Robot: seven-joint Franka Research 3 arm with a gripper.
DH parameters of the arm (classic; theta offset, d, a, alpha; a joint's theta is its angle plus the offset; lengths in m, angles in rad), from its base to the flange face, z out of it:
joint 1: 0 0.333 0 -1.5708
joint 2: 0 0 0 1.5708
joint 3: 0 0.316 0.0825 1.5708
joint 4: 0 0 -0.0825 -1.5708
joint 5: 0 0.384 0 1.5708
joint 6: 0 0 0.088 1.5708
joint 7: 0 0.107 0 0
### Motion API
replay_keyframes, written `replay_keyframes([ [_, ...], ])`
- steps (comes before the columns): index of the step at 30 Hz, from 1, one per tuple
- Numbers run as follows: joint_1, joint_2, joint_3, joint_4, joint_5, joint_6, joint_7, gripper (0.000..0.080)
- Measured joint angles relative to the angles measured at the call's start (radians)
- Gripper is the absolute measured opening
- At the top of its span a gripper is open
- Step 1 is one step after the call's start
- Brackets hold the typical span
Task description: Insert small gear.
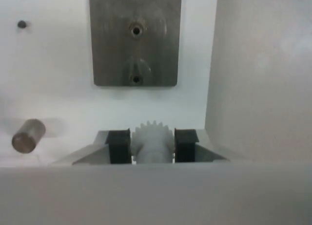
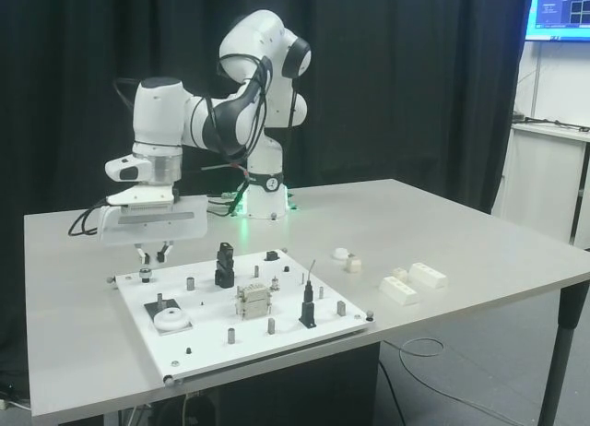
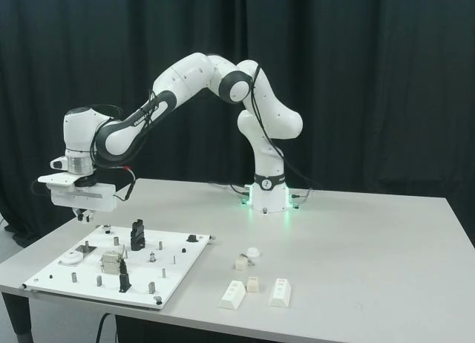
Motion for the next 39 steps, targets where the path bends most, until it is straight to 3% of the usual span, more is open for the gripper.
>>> replay_keyframes([
  [23,-0.015,0.136,0.007,0.113,0.060,0.019,0.000,0.0188],
  [32,-0.030,0.148,0.020,0.136,0.063,0.008,0.000,0.0188],
  [39,-0.040,0.148,0.020,0.158,0.063,-0.033,0.000,0.0188],
])
